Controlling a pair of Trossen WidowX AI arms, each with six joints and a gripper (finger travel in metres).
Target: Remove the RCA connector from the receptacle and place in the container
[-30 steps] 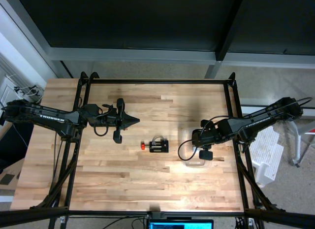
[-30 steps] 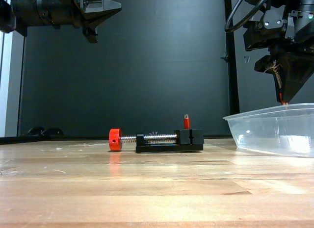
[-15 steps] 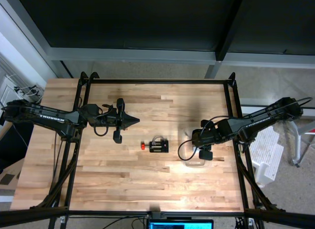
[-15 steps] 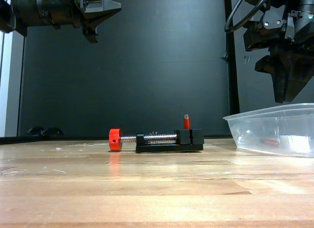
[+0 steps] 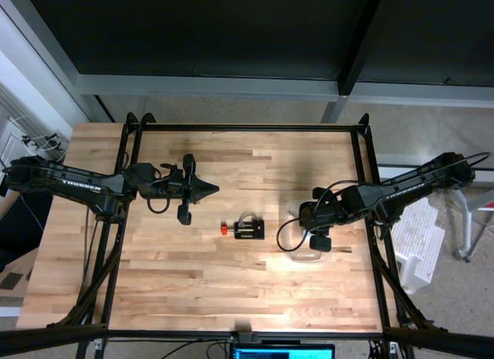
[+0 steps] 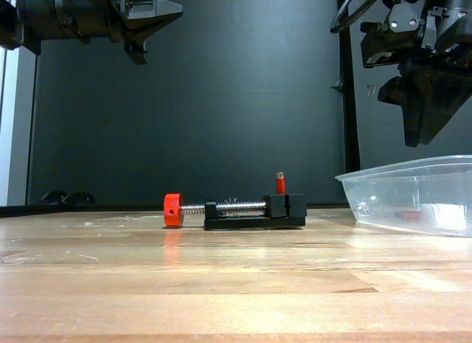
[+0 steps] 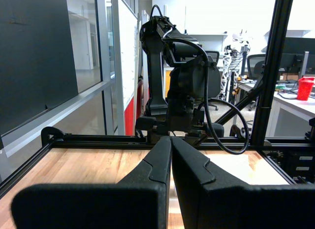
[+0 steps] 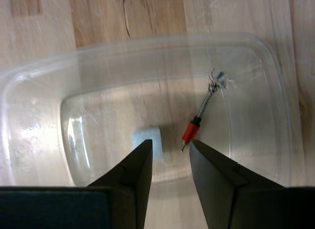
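The RCA connector (image 8: 191, 132) lies loose in the container (image 8: 34, 86) near the right edge of the bench (image 5: 193, 289), with the right jaws released just above it. A straight lift should clear the rim. Farther off, the receptacle (image 5: 245, 229) sits mid-bench, and the left jaws hang clenched and empty, high toward the left edge.

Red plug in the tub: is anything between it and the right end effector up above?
Nothing visible is. The red plug lies on the floor of the container, and the open right end effector hangs straight above it with only air between. The left end effector is shut, parked high over the table's left side.
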